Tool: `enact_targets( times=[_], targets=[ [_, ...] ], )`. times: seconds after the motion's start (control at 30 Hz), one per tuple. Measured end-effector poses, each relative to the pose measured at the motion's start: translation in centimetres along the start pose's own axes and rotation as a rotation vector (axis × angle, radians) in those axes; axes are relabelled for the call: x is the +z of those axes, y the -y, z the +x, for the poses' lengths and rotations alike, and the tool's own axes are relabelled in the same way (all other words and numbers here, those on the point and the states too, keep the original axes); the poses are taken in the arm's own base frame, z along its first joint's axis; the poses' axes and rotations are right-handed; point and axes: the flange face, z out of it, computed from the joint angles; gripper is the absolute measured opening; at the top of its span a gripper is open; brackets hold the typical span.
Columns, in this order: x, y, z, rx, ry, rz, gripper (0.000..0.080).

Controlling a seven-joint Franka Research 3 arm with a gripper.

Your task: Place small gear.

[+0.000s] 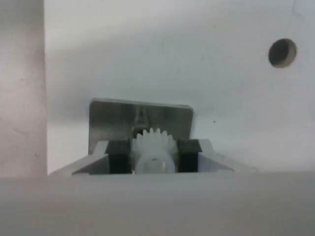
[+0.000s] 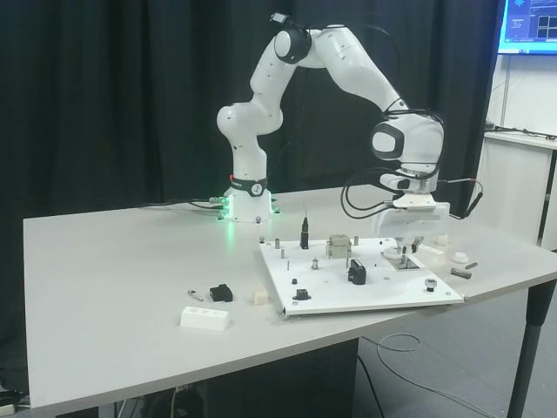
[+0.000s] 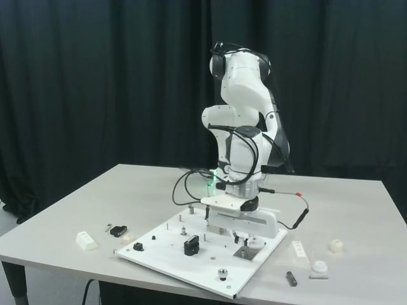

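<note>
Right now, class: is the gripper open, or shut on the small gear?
Shut on it: the wrist view shows the small gear clamped between the gripper's black fingers.

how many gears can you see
1: a small white gear in the claw, low over the grey plate on the white board. Others may be hidden.

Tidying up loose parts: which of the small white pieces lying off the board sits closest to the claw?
The white piece just beyond the board's far edge, beside the claw. The white block lies far off, on the board's opposite side.
</note>
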Motion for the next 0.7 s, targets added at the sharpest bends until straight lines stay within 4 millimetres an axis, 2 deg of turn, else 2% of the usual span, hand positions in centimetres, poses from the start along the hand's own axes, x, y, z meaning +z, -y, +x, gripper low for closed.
enact_targets(
  times=[0.7],
  targets=[
    [-0.38,-0.21,0.57,0.008,-0.005,0.001,0.0198]
  ],
)
